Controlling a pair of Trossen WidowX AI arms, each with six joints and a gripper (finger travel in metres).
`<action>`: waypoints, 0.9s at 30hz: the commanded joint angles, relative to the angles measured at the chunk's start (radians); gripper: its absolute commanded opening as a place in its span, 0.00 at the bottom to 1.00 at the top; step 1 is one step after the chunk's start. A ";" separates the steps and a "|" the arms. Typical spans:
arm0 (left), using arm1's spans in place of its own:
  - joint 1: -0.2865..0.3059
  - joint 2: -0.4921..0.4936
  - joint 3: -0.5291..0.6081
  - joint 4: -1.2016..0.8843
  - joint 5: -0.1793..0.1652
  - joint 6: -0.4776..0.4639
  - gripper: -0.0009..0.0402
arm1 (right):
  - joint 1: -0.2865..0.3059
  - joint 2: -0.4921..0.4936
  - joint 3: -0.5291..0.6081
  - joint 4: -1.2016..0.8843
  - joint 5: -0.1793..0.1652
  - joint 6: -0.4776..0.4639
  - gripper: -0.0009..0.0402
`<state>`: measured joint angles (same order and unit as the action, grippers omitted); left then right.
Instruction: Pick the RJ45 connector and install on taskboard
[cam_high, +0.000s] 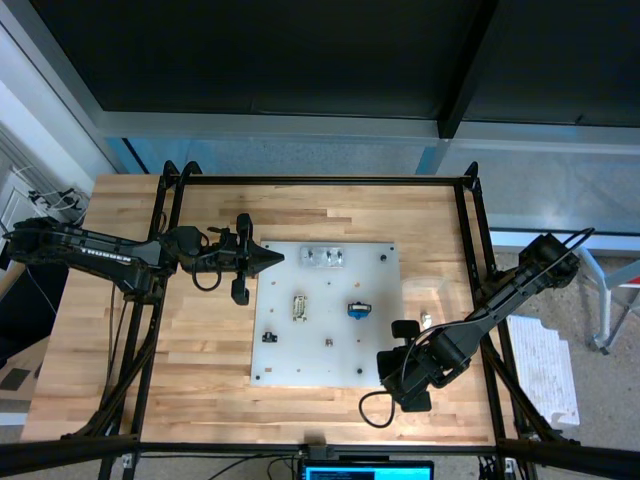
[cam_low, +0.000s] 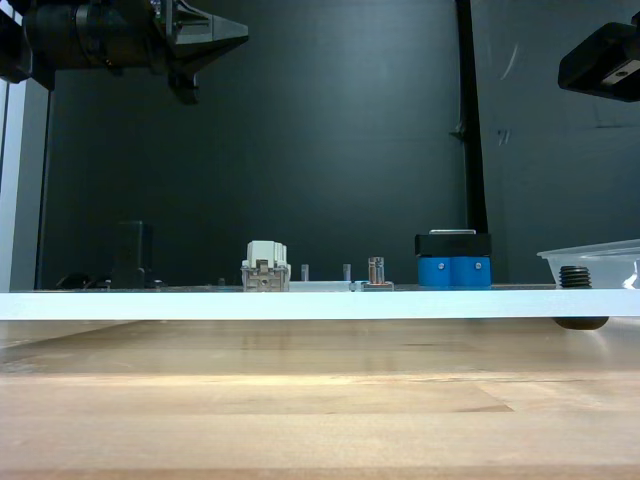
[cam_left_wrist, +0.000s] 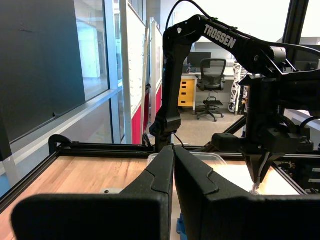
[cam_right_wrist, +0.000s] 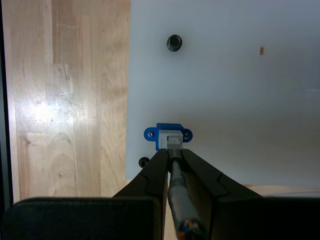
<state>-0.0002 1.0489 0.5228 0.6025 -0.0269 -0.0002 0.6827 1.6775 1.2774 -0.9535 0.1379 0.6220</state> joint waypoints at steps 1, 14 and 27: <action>0.000 0.000 0.000 0.000 0.000 0.000 0.02 | 0.000 0.000 0.000 -0.003 0.000 -0.002 0.05; 0.000 0.000 0.000 0.000 0.000 0.000 0.02 | 0.000 0.047 -0.011 0.006 -0.006 -0.006 0.05; 0.000 0.000 0.000 0.000 0.000 0.000 0.02 | 0.001 0.050 -0.048 0.058 -0.009 -0.005 0.05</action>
<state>-0.0002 1.0489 0.5228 0.6022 -0.0273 -0.0002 0.6830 1.7214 1.2320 -0.8986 0.1349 0.6155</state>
